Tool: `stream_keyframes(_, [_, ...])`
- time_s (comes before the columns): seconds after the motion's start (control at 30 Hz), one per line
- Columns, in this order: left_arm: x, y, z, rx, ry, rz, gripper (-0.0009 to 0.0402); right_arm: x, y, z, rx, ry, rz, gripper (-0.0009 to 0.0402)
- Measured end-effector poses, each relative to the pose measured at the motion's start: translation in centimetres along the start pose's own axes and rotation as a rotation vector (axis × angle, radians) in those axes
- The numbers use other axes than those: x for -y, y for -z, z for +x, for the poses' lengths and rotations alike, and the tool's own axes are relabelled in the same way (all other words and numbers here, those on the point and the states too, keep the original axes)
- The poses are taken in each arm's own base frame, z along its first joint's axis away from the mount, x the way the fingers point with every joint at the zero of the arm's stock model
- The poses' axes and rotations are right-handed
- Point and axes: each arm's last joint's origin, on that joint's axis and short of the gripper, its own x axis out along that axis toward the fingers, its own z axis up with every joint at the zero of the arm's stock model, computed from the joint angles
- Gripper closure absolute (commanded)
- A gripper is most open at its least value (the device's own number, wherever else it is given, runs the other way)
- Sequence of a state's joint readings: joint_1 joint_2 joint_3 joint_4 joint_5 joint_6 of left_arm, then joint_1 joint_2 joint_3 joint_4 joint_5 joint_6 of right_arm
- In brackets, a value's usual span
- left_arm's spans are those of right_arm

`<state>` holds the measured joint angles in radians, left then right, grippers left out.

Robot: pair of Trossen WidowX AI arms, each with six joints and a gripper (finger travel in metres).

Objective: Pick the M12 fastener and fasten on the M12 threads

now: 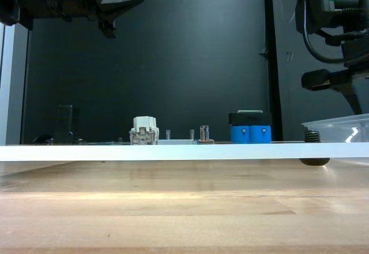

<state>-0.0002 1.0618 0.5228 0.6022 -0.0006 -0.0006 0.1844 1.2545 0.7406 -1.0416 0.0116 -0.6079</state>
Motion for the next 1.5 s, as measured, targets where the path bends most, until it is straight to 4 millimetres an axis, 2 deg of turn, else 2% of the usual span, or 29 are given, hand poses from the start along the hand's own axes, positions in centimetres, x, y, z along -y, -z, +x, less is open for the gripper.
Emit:
stream_keyframes(0.9, [0.0, 0.0, 0.0, 0.000, 0.000, 0.000, 0.0393, -0.2, -0.1, 3.5, -0.016, 0.017, -0.021, 0.0228])
stream_keyframes(1.5, [0.0, 0.0, 0.0, 0.000, 0.000, 0.000, 0.0393, -0.5, 0.2, 4.3, -0.018, 0.015, -0.028, 0.0229])
